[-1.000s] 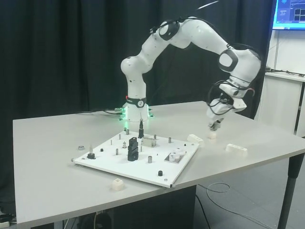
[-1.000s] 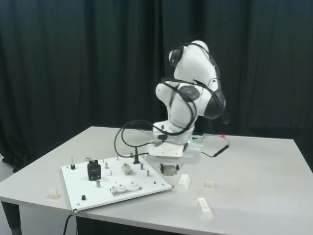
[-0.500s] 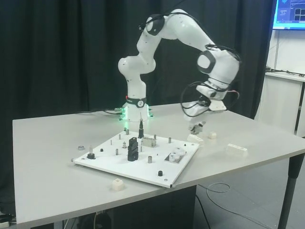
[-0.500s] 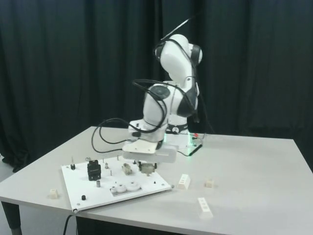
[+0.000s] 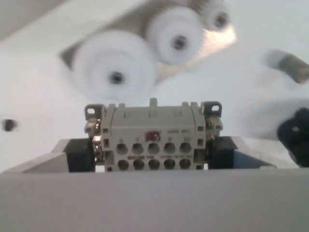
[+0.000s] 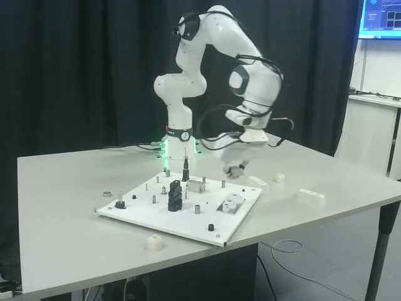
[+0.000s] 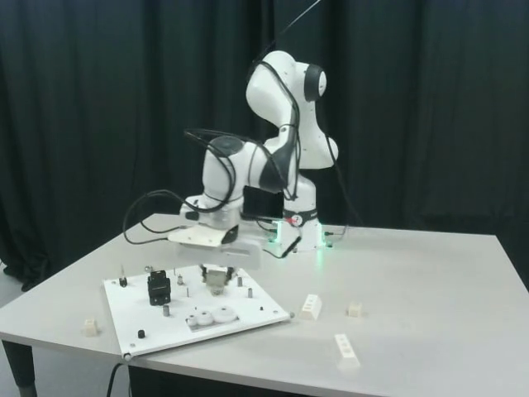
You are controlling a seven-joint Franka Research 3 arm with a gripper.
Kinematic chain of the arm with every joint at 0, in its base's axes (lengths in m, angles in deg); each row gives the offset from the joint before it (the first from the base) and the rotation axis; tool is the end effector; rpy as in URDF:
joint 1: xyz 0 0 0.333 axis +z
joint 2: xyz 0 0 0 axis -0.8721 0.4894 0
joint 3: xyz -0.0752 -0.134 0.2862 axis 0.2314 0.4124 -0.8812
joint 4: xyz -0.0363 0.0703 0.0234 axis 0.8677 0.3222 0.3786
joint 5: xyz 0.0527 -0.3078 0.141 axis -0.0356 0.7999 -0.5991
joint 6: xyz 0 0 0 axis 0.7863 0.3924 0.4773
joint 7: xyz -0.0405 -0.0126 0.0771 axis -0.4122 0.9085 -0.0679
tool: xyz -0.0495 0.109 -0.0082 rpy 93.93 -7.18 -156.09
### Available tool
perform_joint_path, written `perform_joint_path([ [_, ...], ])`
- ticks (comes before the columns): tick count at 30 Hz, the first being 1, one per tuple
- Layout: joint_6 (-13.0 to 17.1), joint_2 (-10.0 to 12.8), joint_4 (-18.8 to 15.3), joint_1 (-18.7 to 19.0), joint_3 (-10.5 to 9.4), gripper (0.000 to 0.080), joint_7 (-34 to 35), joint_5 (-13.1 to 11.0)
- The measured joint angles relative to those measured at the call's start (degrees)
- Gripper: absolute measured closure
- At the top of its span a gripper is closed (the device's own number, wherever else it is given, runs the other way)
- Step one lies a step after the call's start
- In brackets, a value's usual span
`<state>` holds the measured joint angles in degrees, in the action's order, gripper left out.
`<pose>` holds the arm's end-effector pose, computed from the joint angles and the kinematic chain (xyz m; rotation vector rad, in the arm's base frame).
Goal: Insert waterproof.
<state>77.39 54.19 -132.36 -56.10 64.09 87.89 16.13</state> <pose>0.5945 -0.0639 0.3290 2.7631 -0.8784 -0.1828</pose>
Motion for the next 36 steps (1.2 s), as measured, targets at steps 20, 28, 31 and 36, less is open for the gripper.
perform_joint_path([
  [20,7.47,-4.56,-10.13,-4.70,4.98,0.0288,5.06,-2.93],
  [28,11.43,-6.43,-14.71,-4.78,7.73,0.0288,7.47,-6.92],
  [31,12.42,-7.18,-16.14,-4.78,8.38,0.0288,7.53,-7.96],
  [36,13.34,-8.38,-18.05,-4.78,9.12,0.0288,7.76,-8.75],
])
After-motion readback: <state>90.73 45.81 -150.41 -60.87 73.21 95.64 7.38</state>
